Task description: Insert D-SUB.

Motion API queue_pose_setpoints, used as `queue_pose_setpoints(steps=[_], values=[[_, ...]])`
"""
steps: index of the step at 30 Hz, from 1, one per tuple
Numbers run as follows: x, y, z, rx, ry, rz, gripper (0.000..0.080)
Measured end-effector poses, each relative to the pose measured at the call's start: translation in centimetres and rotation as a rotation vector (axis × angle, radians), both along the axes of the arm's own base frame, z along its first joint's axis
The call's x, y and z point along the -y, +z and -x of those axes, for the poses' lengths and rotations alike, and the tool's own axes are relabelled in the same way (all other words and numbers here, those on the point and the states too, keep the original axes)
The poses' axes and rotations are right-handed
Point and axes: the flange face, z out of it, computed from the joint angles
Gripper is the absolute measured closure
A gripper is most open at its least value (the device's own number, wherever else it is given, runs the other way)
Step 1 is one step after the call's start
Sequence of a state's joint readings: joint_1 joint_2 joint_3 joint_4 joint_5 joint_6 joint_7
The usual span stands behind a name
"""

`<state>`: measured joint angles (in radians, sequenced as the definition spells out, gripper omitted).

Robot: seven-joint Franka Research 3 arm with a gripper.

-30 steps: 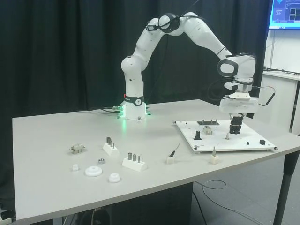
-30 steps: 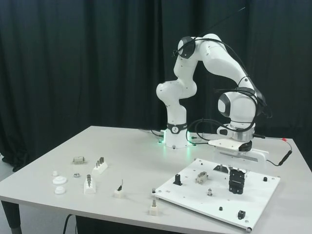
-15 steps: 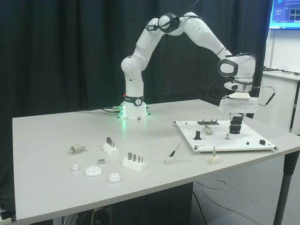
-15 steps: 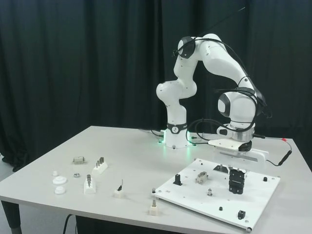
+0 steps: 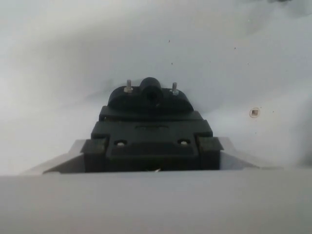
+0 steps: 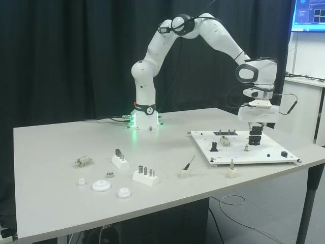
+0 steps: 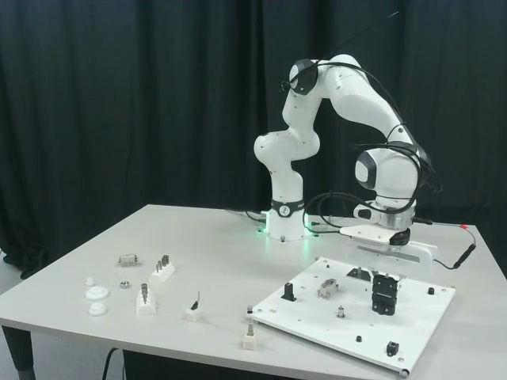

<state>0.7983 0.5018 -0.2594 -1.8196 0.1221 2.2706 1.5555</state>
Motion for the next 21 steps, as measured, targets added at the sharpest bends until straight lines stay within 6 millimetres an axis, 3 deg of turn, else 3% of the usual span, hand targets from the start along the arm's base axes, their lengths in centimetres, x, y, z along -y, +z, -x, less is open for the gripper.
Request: queue_pose_setpoints(steps=[21], values=[[0.08,0.0,-0.08,0.005,-0.013,-0.005,0.0416]])
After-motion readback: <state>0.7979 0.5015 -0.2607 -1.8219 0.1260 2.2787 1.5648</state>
